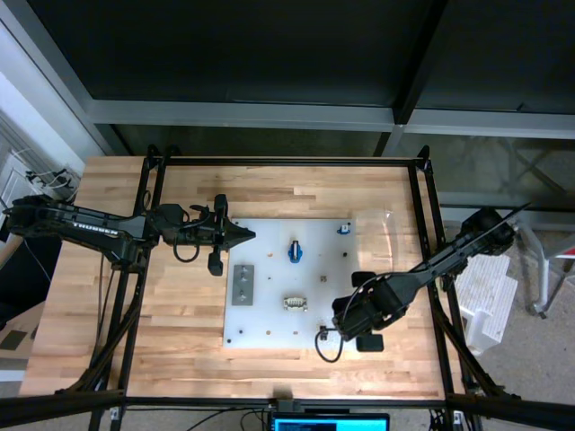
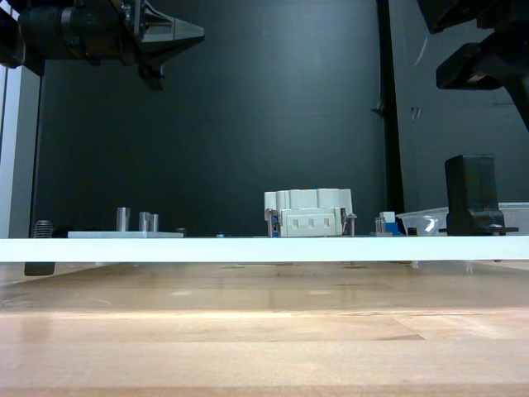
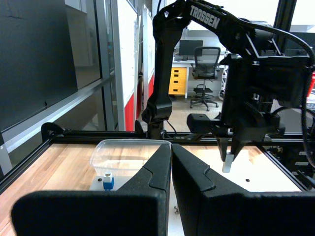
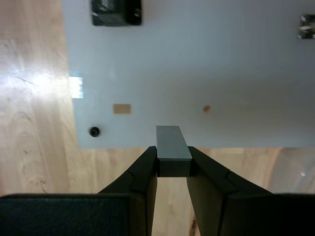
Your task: Pick the 16mm bar and install on taskboard
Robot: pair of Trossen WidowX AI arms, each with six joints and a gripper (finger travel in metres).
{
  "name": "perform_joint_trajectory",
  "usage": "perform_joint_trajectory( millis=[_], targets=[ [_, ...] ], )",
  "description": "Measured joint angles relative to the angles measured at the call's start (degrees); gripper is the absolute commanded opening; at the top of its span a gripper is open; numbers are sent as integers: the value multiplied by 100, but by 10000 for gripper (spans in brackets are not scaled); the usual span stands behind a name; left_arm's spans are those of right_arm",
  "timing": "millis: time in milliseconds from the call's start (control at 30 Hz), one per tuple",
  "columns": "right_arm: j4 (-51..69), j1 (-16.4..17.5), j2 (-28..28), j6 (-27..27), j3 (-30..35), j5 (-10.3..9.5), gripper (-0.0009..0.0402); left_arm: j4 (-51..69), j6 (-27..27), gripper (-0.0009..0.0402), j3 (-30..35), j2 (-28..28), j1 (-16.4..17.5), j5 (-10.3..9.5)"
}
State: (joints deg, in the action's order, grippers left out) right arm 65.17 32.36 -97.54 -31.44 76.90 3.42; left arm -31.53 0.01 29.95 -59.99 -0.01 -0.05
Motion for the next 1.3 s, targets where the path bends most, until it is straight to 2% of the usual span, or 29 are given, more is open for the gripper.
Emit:
perform_joint_trajectory(
  millis=[667,933,1033,1300],
  targets=[
    [-356,398,-551,-728,146,46,12,0,0,0,-2,0,0,2],
    [-442,457,-645,-726,146,57,12,0,0,0,0,0,0,0],
    [-461,468,-654,-699,146,153,12,0,0,0,0,0,0,2],
    [-466,487,-654,-684,131,153,12,0,0,0,-2,0,0,0]
  ],
)
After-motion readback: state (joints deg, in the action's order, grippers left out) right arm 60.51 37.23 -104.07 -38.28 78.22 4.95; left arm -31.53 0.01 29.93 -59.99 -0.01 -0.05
